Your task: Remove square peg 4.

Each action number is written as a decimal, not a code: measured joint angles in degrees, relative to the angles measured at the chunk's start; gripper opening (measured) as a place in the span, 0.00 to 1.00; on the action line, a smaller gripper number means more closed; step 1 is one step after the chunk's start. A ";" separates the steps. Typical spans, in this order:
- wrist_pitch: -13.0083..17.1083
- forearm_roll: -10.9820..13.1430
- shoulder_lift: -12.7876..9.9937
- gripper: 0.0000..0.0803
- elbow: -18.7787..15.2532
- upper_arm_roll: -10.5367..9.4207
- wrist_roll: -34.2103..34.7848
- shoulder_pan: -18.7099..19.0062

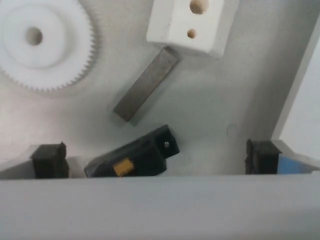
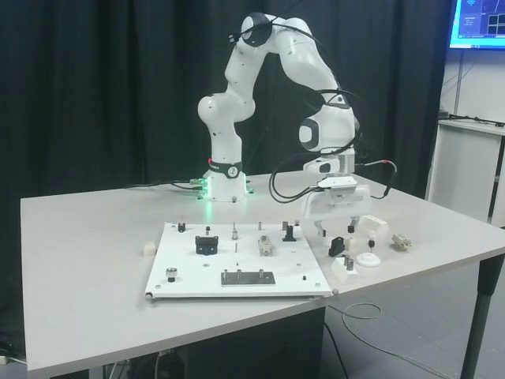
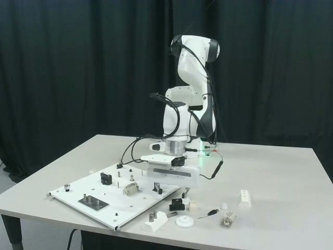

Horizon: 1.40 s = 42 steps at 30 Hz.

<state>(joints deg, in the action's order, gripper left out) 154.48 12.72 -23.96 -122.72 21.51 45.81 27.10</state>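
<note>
The claw (image 1: 155, 162) hangs released, its two black fingertips (image 1: 49, 161) wide apart and holding nothing, above the grey table (image 2: 87, 237) just off the white board (image 2: 237, 264). Between them lies a black connector (image 1: 132, 159); at 12 o'clock from it rests the grey square peg (image 1: 145, 84), flat and tilted, with a white gear (image 1: 42, 40) at 10 o'clock and a drilled white block (image 1: 187, 22) at 1 o'clock. Black curtains (image 3: 78, 62) back the room.

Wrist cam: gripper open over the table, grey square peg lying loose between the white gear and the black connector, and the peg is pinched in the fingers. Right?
Not quite. The wrist view shows the square peg lying free on the table, well clear of both fingers; nothing is pinched. The gripper is open, and the white gear and black connector flank the peg as you said.
</note>
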 joint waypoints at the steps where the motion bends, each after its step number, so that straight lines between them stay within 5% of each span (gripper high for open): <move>1: -0.02 0.00 0.17 0.96 0.00 -0.04 0.00 0.00; 14: -3.12 -0.24 3.91 0.99 0.00 -0.11 0.00 0.18; 24: -5.63 -3.18 6.36 1.00 0.01 0.12 0.04 0.12; 42: -6.46 -3.82 6.97 1.00 0.00 0.89 0.73 0.08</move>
<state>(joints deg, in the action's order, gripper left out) 148.03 8.91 -16.99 -122.72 22.40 46.54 27.18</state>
